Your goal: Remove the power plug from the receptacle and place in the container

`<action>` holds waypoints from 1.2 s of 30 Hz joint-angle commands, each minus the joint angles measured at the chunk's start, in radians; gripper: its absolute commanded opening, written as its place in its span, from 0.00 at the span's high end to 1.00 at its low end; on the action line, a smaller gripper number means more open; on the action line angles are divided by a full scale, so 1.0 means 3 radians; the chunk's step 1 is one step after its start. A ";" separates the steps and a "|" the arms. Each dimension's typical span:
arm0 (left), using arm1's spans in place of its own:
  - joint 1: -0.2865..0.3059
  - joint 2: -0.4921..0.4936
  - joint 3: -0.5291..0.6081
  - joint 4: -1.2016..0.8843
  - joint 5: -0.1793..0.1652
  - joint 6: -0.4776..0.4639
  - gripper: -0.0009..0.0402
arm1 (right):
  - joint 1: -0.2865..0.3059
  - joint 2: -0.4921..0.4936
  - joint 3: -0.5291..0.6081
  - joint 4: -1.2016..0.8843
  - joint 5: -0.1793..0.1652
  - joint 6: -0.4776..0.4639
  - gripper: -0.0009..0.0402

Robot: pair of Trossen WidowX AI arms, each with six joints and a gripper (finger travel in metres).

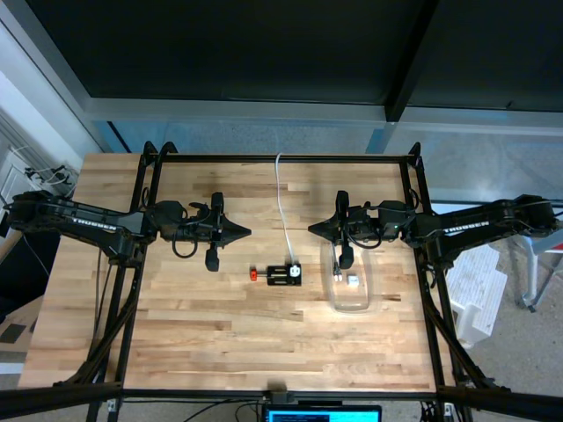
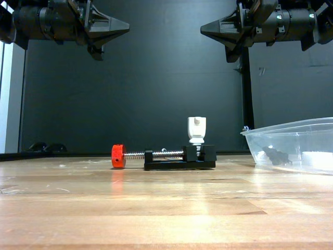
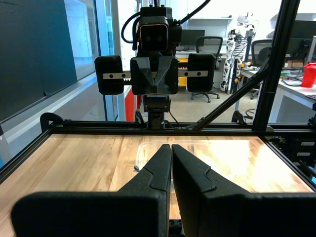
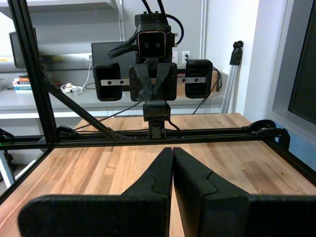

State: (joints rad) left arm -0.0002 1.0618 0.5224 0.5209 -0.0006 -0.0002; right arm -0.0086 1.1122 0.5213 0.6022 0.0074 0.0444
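The power plug (image 2: 276, 155) lay in the container (image 2: 291, 136), three o'clock of the receptacle (image 1: 295, 273). With the task seemingly done, the left pincer (image 1: 248, 232) and right pincer (image 1: 310, 229) hovered high, closed and empty.

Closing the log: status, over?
Left end effector shut, high left of black vise. Right end effector shut, high near clear plastic tray. Small dark plug in tray. Nothing blocking.

light: bright, even | glare: sheen on tabletop (image 3: 237, 158) | shadows: soft — backdrop (image 2: 166, 78) dark
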 commanded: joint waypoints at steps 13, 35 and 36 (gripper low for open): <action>0.0001 0.0001 0.0001 0.0001 0.0000 0.0000 0.98 | 0.0000 0.0001 0.0001 -0.0011 0.0001 0.0000 0.98; 0.0000 0.0001 0.0001 0.0001 -0.0001 0.0000 0.98 | 0.0001 0.0001 0.0001 -0.0080 0.0001 0.0000 0.98; 0.0001 0.0001 0.0001 0.0001 0.0000 0.0000 0.98 | 0.0000 0.0001 0.0001 -0.0080 0.0000 0.0000 0.98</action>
State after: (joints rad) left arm -0.0002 1.0618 0.5228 0.5213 -0.0010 -0.0002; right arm -0.0086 1.1122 0.5213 0.5774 0.0074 0.0441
